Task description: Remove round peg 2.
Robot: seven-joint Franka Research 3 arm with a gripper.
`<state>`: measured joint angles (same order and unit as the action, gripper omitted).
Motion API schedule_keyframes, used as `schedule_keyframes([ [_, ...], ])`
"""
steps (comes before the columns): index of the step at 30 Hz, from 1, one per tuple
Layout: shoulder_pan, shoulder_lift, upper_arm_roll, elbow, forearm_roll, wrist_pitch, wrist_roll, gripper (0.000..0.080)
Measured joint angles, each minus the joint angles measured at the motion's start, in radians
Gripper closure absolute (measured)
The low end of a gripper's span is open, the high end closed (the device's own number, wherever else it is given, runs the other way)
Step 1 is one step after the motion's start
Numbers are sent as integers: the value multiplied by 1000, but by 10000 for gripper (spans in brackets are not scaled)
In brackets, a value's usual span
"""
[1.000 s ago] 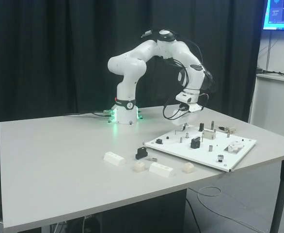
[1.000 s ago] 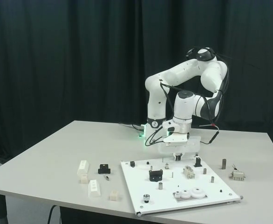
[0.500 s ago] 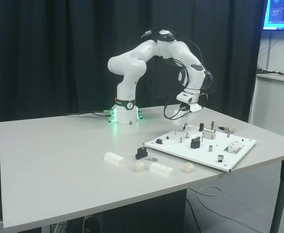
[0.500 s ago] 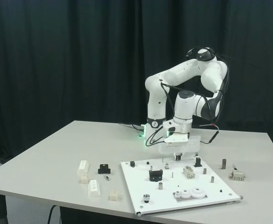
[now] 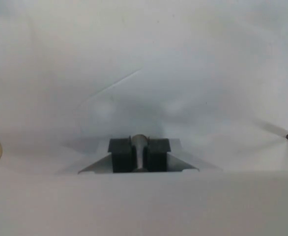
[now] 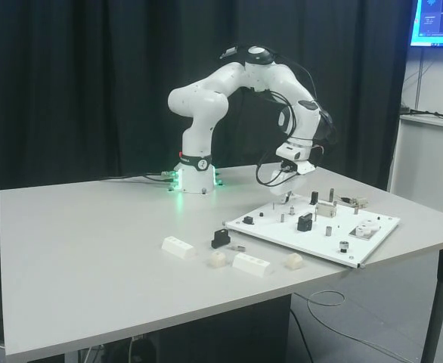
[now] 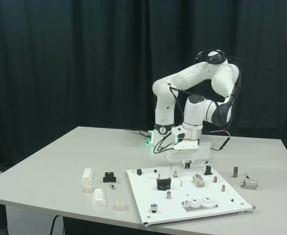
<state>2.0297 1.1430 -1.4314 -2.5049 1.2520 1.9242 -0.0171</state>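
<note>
Only the wrist view shows the grip: the black-fingered claw [image 5: 139,155] is clenched on a slim grey metal round peg [image 5: 138,147], upright between its pads. The room views show it hanging just above the white assembly board [image 7: 182,205] on the grey worktop [image 6: 93,227], peg apparently clear of it.

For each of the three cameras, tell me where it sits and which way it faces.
Wrist view: on the arm's wrist, looking down past the gripper, shut on a grey peg.
First room view: off the table's corner, facing the arm and white board.
Second room view: across the table, facing the arm front-on, with the gripper above the board.
Both room views share arm, board and table.
</note>
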Motion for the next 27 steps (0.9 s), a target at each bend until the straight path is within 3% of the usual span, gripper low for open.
schedule_keyframes([
  [27,-3,0,0,-5,14,-2,5,738],
])
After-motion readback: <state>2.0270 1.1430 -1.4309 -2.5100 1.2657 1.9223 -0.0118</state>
